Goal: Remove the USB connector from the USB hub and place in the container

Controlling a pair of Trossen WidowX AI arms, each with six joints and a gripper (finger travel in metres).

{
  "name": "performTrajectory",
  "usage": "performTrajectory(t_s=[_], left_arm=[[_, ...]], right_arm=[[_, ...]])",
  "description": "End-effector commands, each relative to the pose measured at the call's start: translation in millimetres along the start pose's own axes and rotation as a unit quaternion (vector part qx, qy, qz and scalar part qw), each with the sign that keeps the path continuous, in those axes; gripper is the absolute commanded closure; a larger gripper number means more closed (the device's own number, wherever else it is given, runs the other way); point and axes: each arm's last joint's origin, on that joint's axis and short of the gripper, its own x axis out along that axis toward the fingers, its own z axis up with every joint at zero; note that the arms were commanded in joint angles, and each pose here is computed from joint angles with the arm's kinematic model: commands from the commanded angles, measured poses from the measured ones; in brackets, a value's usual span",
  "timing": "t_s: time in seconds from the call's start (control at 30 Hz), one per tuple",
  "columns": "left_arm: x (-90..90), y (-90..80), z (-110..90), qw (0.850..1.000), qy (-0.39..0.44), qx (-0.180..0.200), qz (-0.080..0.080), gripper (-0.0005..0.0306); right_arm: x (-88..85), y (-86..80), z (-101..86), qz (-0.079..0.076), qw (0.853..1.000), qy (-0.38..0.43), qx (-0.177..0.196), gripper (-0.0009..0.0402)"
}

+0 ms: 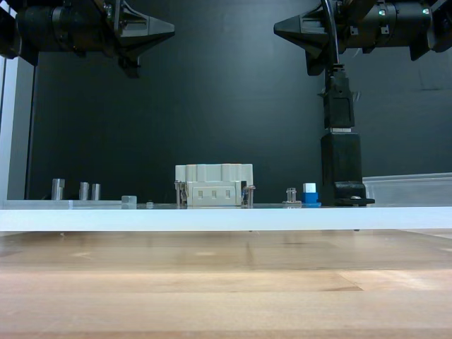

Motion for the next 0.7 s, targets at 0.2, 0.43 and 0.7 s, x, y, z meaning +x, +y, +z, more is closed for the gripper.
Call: performTrajectory(t_s=[0.2, 0.43, 0.7], left_arm=[[0.0, 0.1, 0.1, 1.000, 0.000, 0.000, 0.000, 0.0300], [0.0, 0.1, 0.1, 1.000, 0.000, 0.000, 0.000, 0.0300], [0.0, 0.1, 0.1, 1.000, 0.000, 0.000, 0.000, 0.0300]], right_arm=[[0.1, 0.0, -1.9, 0.000, 1.000, 0.010, 0.014, 0.0393], [0.2, 0.1, -1.2, 0.000, 1.000, 0.009, 0.023, 0.0393], [6.3, 1.6, 14.6, -0.002, 0.996, 0.064, 0.068, 0.0393]])
